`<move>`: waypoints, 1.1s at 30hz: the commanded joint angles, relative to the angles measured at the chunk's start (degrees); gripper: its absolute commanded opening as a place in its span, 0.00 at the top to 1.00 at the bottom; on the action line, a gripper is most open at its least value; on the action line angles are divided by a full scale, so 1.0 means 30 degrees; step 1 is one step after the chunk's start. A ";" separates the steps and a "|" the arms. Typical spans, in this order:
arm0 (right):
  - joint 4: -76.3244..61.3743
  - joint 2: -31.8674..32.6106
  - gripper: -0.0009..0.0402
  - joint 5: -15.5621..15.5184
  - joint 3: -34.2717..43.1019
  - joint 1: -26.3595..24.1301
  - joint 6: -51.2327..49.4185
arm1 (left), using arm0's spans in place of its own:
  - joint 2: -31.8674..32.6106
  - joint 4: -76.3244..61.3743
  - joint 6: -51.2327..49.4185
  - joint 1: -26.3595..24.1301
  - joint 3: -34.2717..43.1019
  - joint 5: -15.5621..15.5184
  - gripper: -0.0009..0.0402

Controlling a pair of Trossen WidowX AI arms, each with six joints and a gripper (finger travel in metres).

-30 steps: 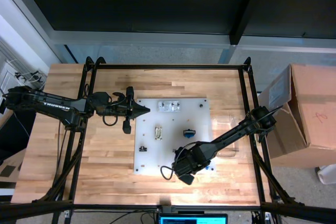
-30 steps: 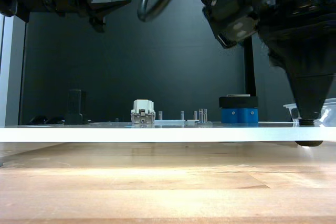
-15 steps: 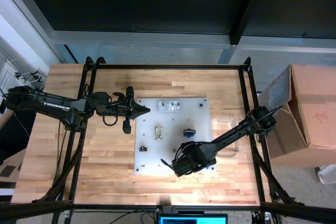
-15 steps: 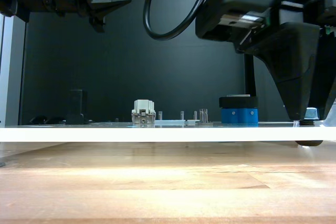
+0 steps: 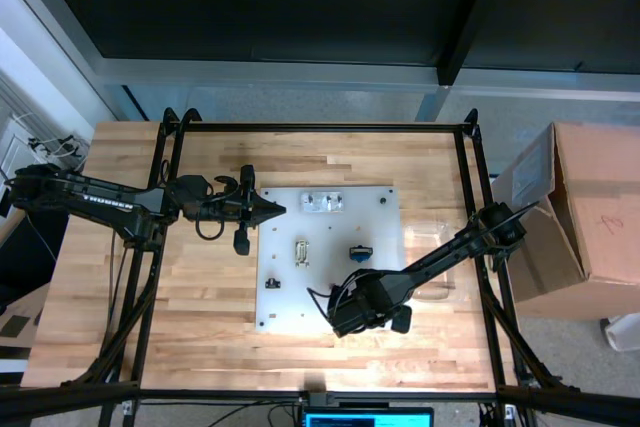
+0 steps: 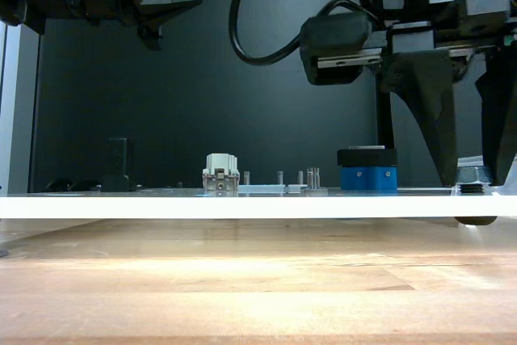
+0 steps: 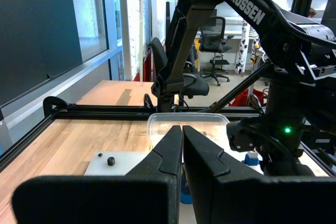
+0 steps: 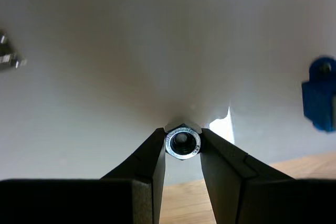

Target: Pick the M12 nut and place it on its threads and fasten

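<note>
We see right gripper (image 6: 474, 177) clamped on nut (image 8: 182, 144) atop stud (image 6: 468, 189), wrist turned since a second ago. Left gripper (image 7: 182, 129) unmoved above board (image 5: 380, 237) edge, fingers pressed together, empty.

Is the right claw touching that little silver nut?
Touching: the right wrist view shows the right gripper's fingers pressed against the nut's sides, no gap. The left gripper hangs above the board's left edge.

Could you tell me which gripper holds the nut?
The right gripper, low at the board's near right, clamps the nut atop its stud; the left gripper hangs shut, empty, at the board's left.
</note>
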 commanded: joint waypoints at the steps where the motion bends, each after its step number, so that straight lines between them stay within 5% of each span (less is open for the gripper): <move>1: 0.0102 0.0015 0.93 0.0007 0.0007 0.0007 0.2317 | 0.0000 0.0000 0.0007 0.0000 0.0007 0.0007 0.98; 16: 0.0255 -0.0015 0.93 0.0000 0.0007 0.0095 1.3085 | 0.0007 0.0000 0.0007 0.0000 0.0007 0.0007 0.98; 33: 0.0597 -0.0015 0.93 0.0000 0.0007 0.0219 1.4506 | 0.0007 0.0000 0.0007 0.0000 0.0007 0.0007 0.98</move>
